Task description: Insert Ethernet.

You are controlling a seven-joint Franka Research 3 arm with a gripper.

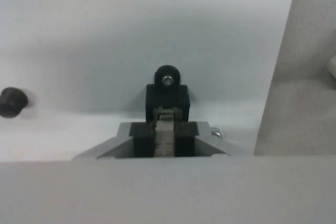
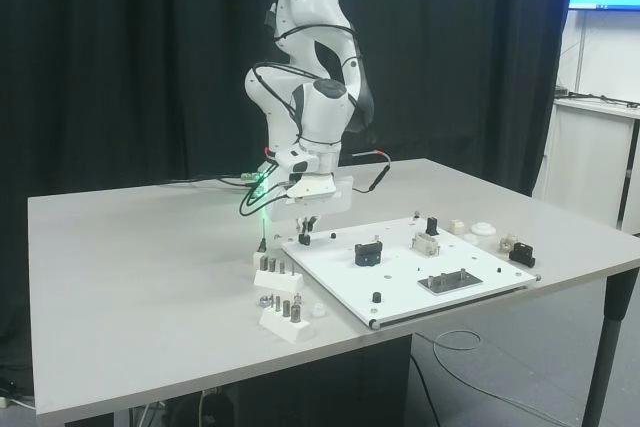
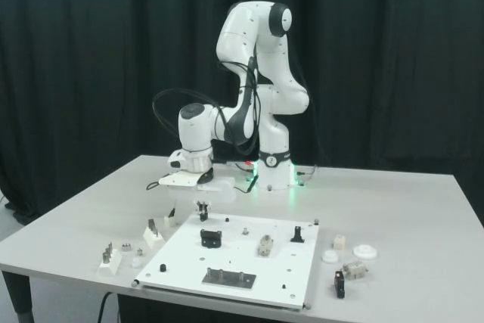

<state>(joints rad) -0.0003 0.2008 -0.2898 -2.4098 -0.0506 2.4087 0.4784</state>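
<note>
On my wrist view the Ethernet plug [image 1: 165, 135] sits pinched between the two black fingertips [image 1: 140, 139], a pad pressed against each side of it, so the gripper [image 1: 165, 139] is closed down to the width of the plug and has nothing else in its hold. The plug's nose pokes out past the pads and points toward a black socket block [image 1: 167, 97] just beyond it, a block topped by a round black knob with a small screw; I cannot tell from this view whether the nose is touching the block or just short of it. Under both lies the white board [image 2: 400, 272], and a small black stud [image 1: 11, 102] stands on it off to one side. From the room cameras I see the gripper [image 3: 203, 208] low over the board's edge nearest the arm's base, with the white arm [image 3: 249, 96] folded above it. Farther out on the board stand a black block [image 3: 209, 237], a grey plate [image 3: 229, 277] and other small fixtures, and white part holders [image 2: 278, 272] rest on the grey table [image 2: 130, 267] beside the board.
</note>
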